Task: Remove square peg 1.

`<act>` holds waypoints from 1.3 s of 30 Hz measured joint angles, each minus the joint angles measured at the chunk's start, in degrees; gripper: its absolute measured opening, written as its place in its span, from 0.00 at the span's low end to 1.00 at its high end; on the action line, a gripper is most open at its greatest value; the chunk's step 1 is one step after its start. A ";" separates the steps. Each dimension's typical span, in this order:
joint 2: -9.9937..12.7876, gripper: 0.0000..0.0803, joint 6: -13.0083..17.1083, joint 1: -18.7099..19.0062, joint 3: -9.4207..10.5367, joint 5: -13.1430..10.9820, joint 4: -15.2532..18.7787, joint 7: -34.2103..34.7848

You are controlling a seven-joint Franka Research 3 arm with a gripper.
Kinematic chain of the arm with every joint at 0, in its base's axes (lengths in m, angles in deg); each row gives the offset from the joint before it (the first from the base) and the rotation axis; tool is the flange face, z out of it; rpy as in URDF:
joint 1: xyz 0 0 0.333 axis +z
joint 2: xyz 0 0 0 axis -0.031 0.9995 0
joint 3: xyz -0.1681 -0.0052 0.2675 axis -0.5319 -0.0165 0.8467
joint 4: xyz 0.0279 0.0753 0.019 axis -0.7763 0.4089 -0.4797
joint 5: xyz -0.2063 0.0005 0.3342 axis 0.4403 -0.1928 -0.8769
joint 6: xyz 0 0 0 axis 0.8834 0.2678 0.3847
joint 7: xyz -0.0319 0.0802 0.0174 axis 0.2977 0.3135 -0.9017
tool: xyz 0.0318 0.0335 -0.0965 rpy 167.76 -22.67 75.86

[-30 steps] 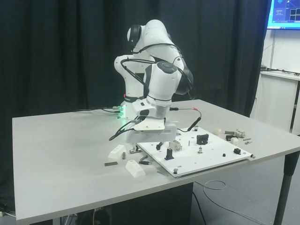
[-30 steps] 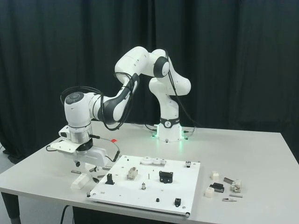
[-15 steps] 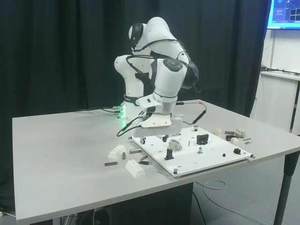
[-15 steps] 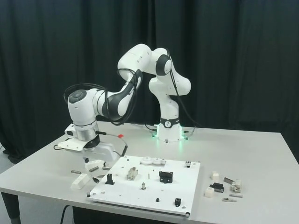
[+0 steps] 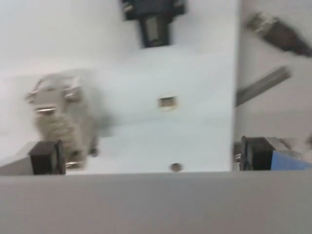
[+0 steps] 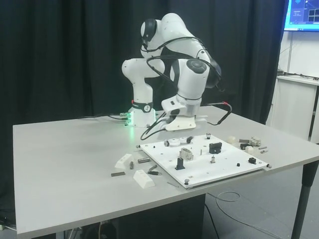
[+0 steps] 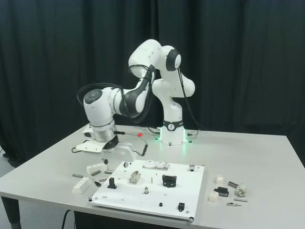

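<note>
Square peg 1 (image 5: 167, 102), as far as the wrist view tells, is the small square piece seated flush in the white board (image 5: 146, 68), below the gripper (image 5: 150, 156). The gripper hovers over the board with its black fingertips (image 5: 46, 157) spread wide and nothing between them. A grey connector block (image 5: 58, 117) stands on the board near the peg, and a black bracket (image 5: 153, 19) farther off. Past the board's edge, a metal bar (image 5: 263, 84) lies loose on the grey table (image 5: 275, 117).
</note>
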 joint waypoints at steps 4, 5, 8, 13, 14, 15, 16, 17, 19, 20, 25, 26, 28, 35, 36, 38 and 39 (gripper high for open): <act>-1.54 1.00 1.62 1.82 0.01 -0.72 2.96 2.13; -1.91 1.00 2.18 2.26 0.00 -0.80 3.68 2.95; -3.07 1.00 3.99 3.60 0.02 -0.84 5.83 6.08; -5.07 1.00 7.22 5.68 0.03 -0.82 9.17 11.26; -5.47 1.00 7.75 6.05 0.03 -0.80 9.78 12.18; -5.92 1.00 8.34 6.45 0.03 -0.77 10.44 13.26; -6.35 1.00 8.92 6.82 0.02 -0.73 11.09 14.21; -6.77 1.00 9.44 7.17 0.03 -0.70 11.68 15.09; -7.59 1.00 10.47 7.84 0.03 -0.55 12.83 16.50; -7.97 1.00 10.99 8.15 0.02 -0.43 13.35 16.90; -9.79 1.00 13.02 9.52 0.02 0.58 15.82 17.01; -10.11 1.00 13.38 9.76 0.02 0.83 16.25 16.91; -10.71 1.00 13.90 10.21 0.03 1.24 17.14 16.52; -12.17 1.00 16.74 11.43 0.05 1.75 20.26 13.30; -12.30 1.00 17.29 11.54 0.05 1.75 20.70 12.93; -12.53 1.00 18.66 11.72 0.08 1.74 21.72 12.51; -12.61 1.00 19.37 11.76 0.11 1.72 22.19 12.50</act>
